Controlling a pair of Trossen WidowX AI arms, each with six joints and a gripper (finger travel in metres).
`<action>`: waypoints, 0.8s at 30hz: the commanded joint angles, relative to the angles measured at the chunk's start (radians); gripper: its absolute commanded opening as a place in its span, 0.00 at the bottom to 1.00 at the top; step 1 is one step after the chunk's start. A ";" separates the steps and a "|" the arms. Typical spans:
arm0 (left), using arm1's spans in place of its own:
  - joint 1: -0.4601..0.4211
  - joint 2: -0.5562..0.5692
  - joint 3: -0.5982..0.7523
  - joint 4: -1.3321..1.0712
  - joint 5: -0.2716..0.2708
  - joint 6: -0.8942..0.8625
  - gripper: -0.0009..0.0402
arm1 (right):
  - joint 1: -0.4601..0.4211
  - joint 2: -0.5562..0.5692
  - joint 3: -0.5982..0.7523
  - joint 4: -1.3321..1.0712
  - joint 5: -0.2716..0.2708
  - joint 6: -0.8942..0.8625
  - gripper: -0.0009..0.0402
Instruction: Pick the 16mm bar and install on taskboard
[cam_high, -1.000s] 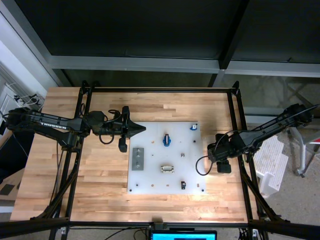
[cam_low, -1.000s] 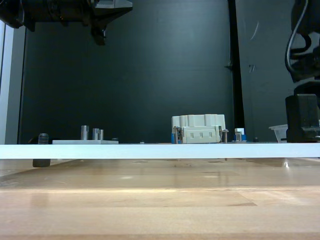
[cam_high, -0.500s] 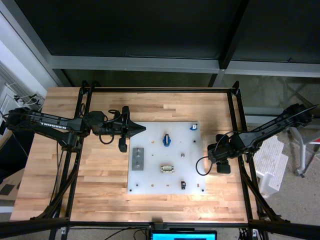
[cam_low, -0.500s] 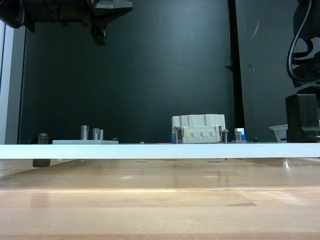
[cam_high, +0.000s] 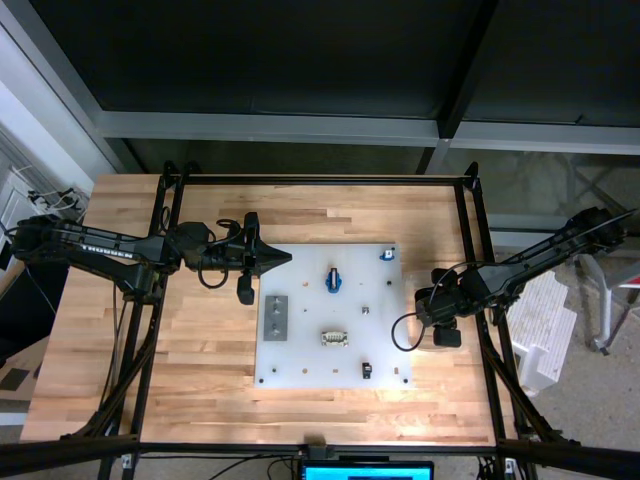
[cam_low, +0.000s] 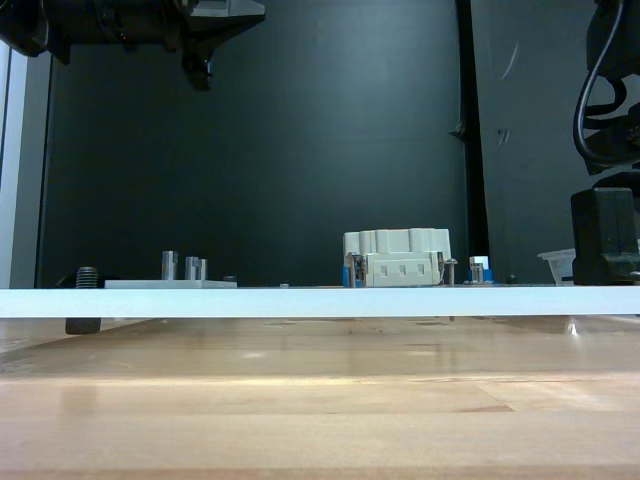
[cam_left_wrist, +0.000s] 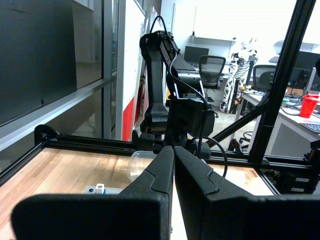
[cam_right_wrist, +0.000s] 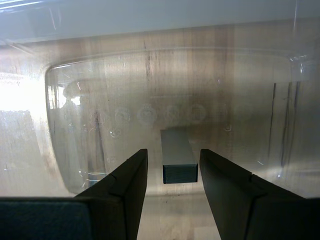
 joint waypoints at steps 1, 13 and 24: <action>0.000 0.000 0.000 0.000 0.000 0.000 0.02 | 0.000 0.000 0.001 0.000 0.001 -0.001 0.33; 0.000 0.000 0.000 0.000 0.000 0.000 0.02 | 0.000 0.000 0.001 0.003 0.001 -0.001 0.28; 0.000 0.000 0.000 0.000 0.000 0.000 0.02 | 0.000 0.000 0.001 0.003 0.001 0.000 0.18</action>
